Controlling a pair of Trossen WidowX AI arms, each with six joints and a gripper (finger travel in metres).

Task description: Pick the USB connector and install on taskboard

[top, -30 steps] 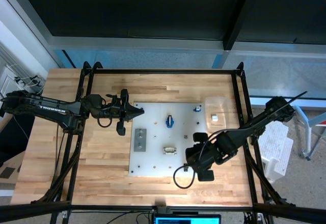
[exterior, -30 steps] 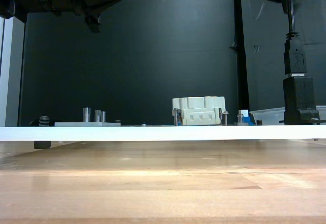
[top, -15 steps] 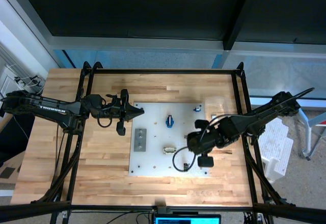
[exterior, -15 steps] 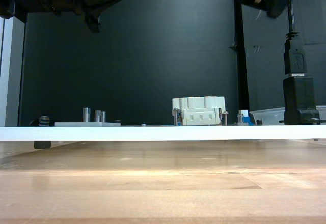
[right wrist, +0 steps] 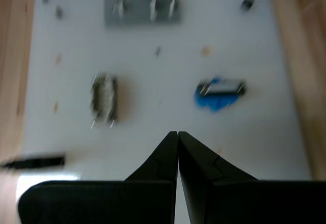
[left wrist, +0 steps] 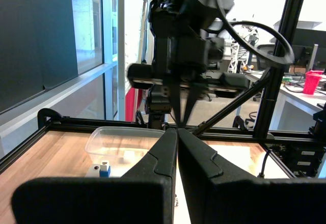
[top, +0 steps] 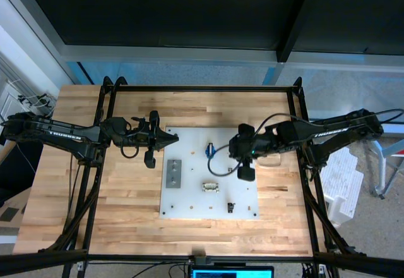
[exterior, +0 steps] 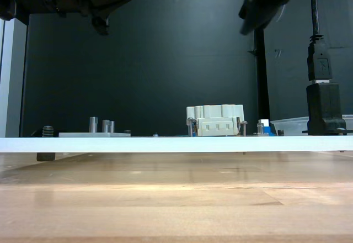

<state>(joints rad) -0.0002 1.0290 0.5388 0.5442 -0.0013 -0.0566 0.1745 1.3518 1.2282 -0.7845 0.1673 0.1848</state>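
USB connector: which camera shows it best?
Low view: USB connector stands upright on the taskboard, side-on. High view shows a black speck; right wrist a blur; left wrist nothing. Left gripper hovers at the board's left edge, right gripper above it.

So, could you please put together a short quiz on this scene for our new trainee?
1. True or false: the right hand, above the taskboard, grips the USB connector.
2. The left hand hovers above: A) the taskboard's far-left corner; B) the USB connector; C) the taskboard's near-right corner.
3. Fill in: both hands are ____ on nothing.
Key: 1 false, the connector stands upright on the taskboard, untouched; 2 A; 3 shut.
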